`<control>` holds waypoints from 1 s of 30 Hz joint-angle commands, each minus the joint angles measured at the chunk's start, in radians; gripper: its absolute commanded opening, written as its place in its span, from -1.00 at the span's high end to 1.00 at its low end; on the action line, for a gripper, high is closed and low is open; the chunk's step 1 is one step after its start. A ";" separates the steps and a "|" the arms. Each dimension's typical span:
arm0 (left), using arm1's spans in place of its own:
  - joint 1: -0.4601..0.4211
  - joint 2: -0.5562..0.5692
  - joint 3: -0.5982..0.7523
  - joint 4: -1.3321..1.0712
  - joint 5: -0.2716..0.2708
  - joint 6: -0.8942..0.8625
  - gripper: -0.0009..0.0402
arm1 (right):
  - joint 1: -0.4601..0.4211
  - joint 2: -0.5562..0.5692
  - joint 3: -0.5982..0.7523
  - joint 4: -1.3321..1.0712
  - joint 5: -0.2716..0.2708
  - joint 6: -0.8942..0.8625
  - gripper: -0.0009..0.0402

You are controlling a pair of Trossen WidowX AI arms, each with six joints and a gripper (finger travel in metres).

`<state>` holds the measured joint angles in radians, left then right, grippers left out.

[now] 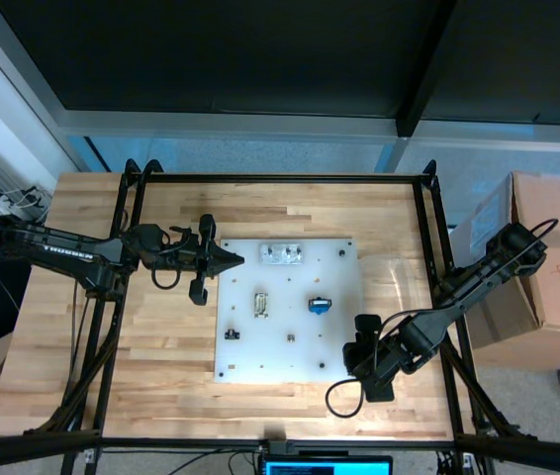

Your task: Remove the RJ45 connector from the taskboard and place in the container

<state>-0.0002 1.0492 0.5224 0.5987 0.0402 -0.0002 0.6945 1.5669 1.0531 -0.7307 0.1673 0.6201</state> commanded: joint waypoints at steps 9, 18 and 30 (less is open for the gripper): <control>0.000 0.000 0.000 0.000 0.000 0.000 0.96 | 0.000 0.000 -0.006 0.011 0.025 0.001 -0.05; 0.000 0.000 0.000 0.000 0.000 0.000 0.96 | 0.000 0.000 -0.011 0.012 0.024 0.001 0.25; 0.000 0.000 0.000 0.000 0.000 0.000 0.96 | 0.002 0.000 -0.020 0.027 0.024 0.001 0.66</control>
<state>-0.0002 1.0492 0.5228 0.5991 0.0406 -0.0002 0.6968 1.5673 1.0328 -0.7036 0.1898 0.6209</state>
